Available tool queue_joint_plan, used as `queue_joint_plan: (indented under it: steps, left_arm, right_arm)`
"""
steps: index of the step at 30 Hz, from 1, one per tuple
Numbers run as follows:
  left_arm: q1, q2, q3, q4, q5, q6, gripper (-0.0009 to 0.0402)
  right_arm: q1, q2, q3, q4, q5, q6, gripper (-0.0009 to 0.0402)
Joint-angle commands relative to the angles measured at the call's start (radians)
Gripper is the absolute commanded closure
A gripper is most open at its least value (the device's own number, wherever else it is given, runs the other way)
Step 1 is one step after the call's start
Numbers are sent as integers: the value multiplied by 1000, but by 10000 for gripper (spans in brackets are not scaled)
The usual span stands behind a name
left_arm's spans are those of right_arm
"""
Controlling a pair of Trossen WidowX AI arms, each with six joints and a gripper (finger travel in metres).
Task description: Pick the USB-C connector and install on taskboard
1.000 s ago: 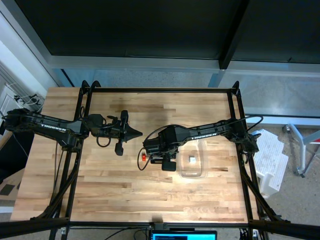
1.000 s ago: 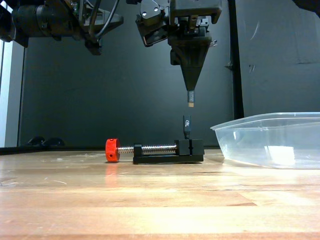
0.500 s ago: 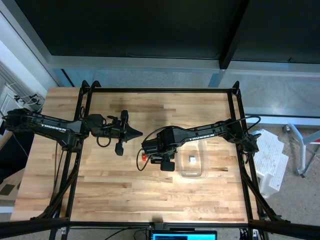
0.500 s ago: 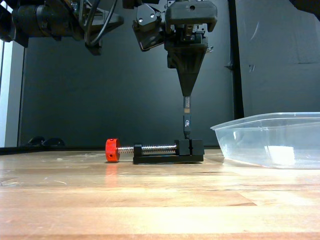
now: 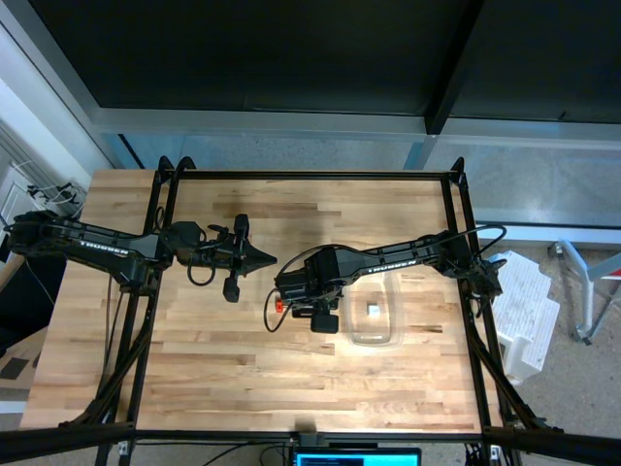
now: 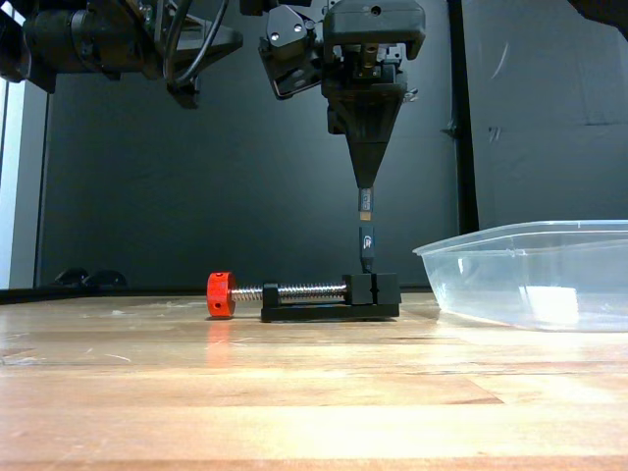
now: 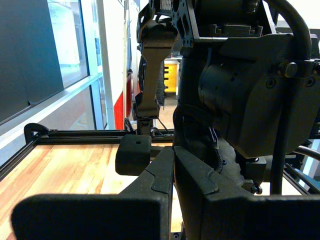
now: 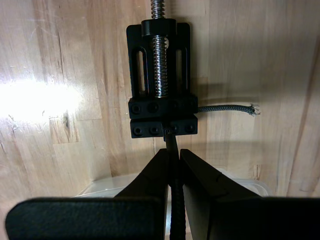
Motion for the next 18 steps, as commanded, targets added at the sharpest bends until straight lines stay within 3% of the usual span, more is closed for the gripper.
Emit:
queue_joint_plan:
  steps: [1, 18]
  left_arm:
    - [0, 0, 0, 0, 0, 0, 393]
    - [0, 0, 0, 0, 0, 0, 393]
  right_arm:
    - [0, -1, -1, 1, 9, 0, 394]
    - [0, -1, -7, 7, 12, 8, 394]
